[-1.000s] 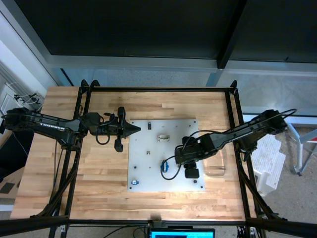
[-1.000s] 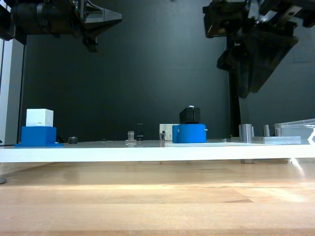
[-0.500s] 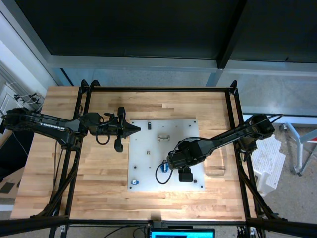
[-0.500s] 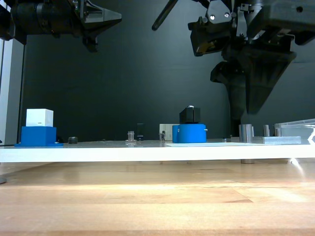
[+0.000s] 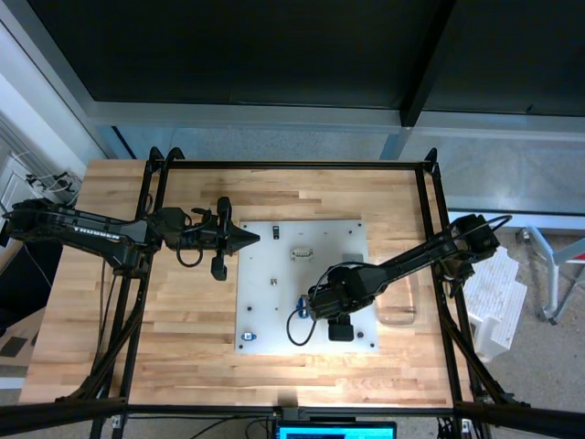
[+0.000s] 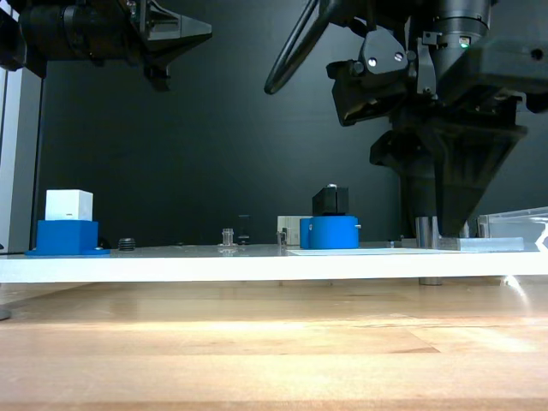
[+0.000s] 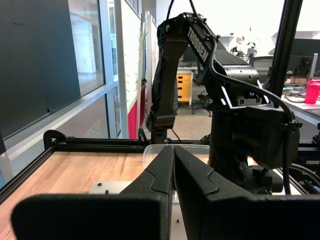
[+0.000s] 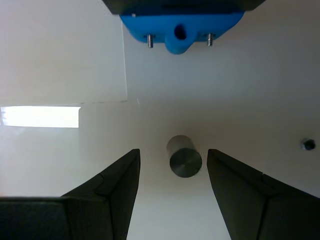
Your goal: Remove the 16mm cylinder and place in the container
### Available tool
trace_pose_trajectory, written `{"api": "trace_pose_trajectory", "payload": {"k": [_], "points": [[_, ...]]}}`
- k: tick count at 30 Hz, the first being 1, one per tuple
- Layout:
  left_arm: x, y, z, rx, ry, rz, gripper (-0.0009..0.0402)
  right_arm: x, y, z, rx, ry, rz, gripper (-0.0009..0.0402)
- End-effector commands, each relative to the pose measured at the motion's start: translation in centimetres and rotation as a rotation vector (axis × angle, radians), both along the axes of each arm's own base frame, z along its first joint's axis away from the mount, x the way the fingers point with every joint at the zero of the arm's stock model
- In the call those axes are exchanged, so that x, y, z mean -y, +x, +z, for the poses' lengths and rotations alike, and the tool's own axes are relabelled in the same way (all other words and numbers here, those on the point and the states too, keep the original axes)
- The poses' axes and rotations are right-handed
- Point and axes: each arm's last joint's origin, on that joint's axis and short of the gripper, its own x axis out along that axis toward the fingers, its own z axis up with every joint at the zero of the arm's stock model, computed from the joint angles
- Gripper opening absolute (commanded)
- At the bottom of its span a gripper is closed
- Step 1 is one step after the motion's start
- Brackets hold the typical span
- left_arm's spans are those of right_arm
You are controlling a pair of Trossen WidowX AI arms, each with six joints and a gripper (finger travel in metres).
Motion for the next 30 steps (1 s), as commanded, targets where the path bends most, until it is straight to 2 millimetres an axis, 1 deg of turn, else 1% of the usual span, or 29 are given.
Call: {"api": "trace_pose_trajectory", "payload": {"k": [1, 14, 25, 30], "points": [[0.0, 0.0, 0.02, 0.001, 0.0, 0.0, 0.0, -0.07, -0.01, -0.03, 0.004, 0.001, 0.002, 0.0168], [-0.01, 0.0, 0.02, 0.001, 0.0, 0.0, 0.0, -0.11, 0.13, -0.02, 0.019, 0.006, 0.004, 0.0111], [-0.01, 0.0, 0.02, 0.001, 0.0, 0.0, 0.0, -0.1, 0.09, 0.05, 0.019, 0.006, 0.004, 0.0026], [0.0, 0.0, 0.02, 0.001, 0.0, 0.0, 0.0, -0.06, 0.06, 0.22, 0.024, 0.007, 0.004, -0.0002]]}}
